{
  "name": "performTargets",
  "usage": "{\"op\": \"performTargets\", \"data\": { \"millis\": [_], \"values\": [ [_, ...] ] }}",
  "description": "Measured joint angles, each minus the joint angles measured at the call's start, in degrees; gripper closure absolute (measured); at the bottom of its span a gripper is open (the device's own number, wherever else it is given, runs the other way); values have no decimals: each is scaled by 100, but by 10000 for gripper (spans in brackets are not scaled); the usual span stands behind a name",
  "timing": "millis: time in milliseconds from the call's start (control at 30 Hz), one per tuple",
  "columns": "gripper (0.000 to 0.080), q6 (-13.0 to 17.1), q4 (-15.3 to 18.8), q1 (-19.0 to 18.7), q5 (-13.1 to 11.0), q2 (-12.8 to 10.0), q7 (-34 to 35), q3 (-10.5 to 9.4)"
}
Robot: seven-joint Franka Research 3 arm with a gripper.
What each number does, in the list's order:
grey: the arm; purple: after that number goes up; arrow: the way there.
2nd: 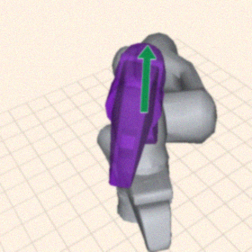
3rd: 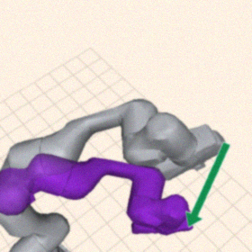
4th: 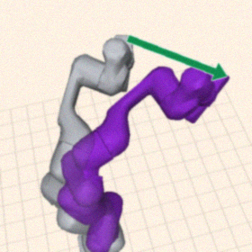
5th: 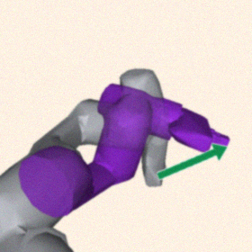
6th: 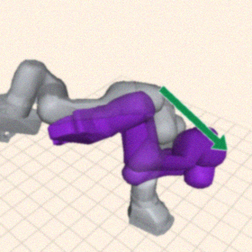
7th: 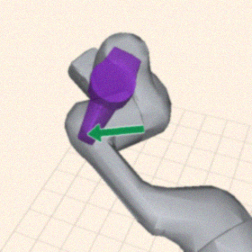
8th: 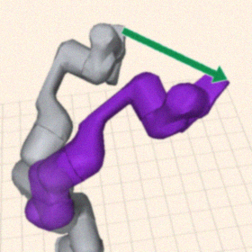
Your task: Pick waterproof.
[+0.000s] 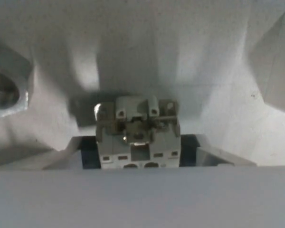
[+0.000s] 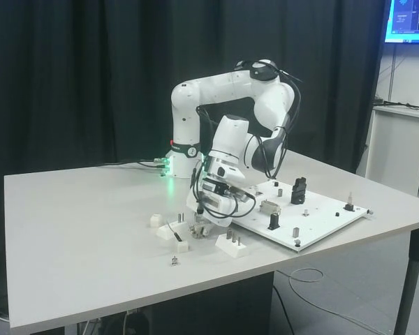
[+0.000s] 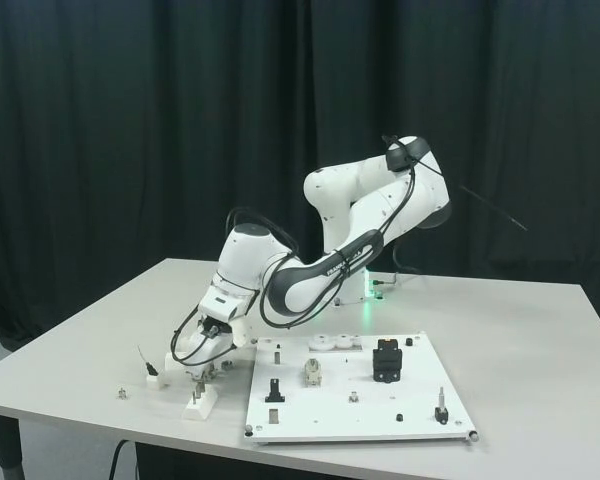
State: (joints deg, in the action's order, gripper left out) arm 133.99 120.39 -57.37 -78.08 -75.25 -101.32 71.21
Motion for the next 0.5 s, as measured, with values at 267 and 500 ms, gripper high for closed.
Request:
{"op": "performTargets", "data": {
  "millis": [267,500],
  "values": [
    [485,99,-34,-3,-1,1,4,50],
    [485,106,-89,-16,0,10,7,149]
  ]
}}
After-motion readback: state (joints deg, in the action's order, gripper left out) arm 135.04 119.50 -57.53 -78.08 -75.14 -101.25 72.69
